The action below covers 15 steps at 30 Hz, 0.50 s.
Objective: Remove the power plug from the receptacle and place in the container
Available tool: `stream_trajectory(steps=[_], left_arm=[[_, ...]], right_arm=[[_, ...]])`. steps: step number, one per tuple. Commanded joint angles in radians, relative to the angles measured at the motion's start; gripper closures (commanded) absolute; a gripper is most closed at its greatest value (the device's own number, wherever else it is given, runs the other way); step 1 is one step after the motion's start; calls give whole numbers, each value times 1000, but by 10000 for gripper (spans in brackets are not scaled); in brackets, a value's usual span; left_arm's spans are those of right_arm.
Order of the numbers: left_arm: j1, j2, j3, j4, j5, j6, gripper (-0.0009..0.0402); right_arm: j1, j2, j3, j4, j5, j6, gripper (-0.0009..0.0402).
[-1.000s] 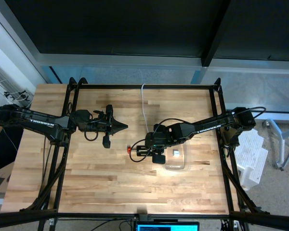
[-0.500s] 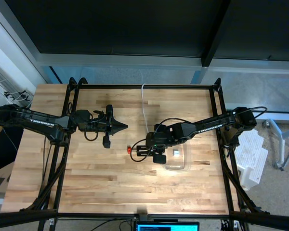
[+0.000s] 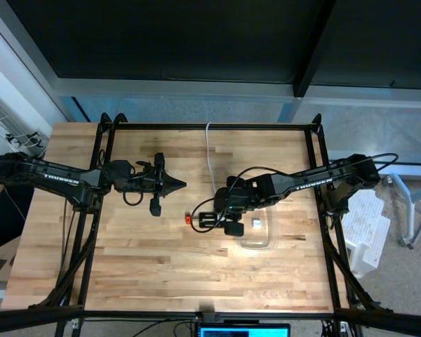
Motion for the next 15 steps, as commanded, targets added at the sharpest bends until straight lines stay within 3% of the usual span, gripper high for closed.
stream_trajectory(steps=[1, 7, 15], left_arm=[[0, 0, 0, -1, 0, 0, 393], [0, 0, 0, 0, 0, 0, 393], [0, 0, 0, 0, 0, 0, 393]], right_arm=[[0, -5, 1, -8, -3, -2, 393], [1, -22, -6, -55, 10, 2, 393], [13, -134, -147, -56, 16, 10, 393]])
